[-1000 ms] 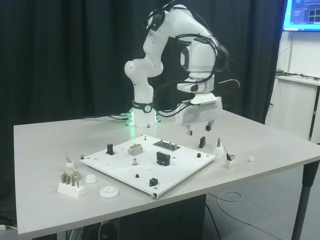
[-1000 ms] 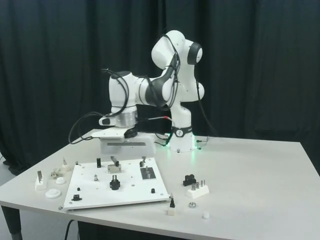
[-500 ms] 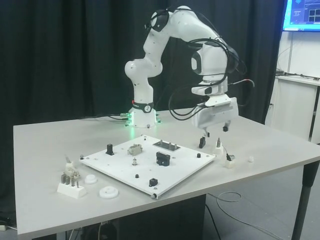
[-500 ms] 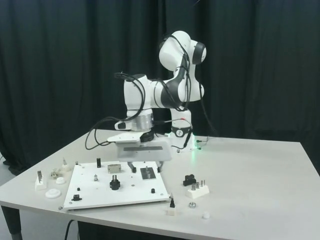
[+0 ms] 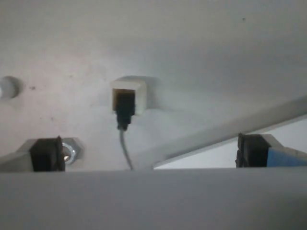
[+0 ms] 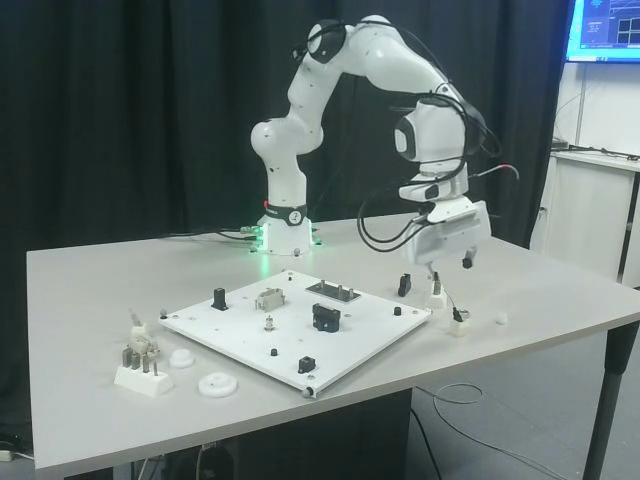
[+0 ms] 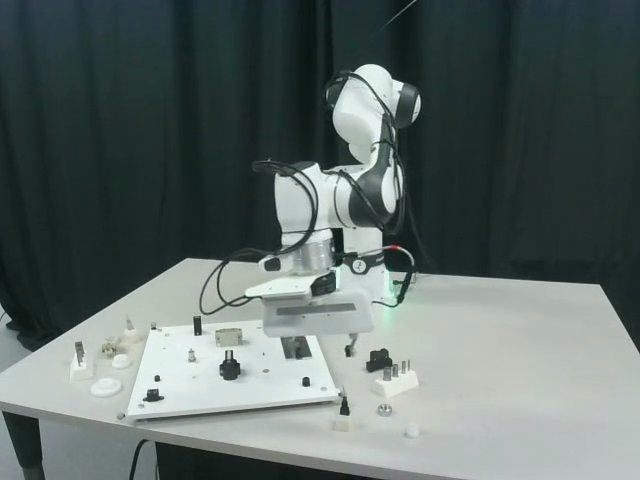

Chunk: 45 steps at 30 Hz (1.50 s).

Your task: Pick USB.

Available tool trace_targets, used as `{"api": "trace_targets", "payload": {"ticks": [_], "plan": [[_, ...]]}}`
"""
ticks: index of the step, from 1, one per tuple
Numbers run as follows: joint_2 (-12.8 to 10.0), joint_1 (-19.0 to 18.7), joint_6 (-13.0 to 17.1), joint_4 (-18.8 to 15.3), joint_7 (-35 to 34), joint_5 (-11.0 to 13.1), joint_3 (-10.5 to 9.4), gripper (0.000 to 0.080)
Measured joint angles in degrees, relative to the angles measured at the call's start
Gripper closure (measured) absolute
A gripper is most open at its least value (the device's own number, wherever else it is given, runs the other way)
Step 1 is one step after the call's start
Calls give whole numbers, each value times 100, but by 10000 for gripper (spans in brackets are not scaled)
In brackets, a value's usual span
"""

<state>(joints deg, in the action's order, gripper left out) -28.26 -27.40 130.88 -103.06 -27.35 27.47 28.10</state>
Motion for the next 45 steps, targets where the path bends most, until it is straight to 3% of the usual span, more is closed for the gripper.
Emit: {"api": "trace_targets", "payload": {"ticks": [18,25,45], "plan": [[61,-453,1107,-756,-279,199,-1,3],[55,-550,1507,-986,-284,413,-7,3],[-252,-594,2201,-1079,-223,818,-132,3]]}}
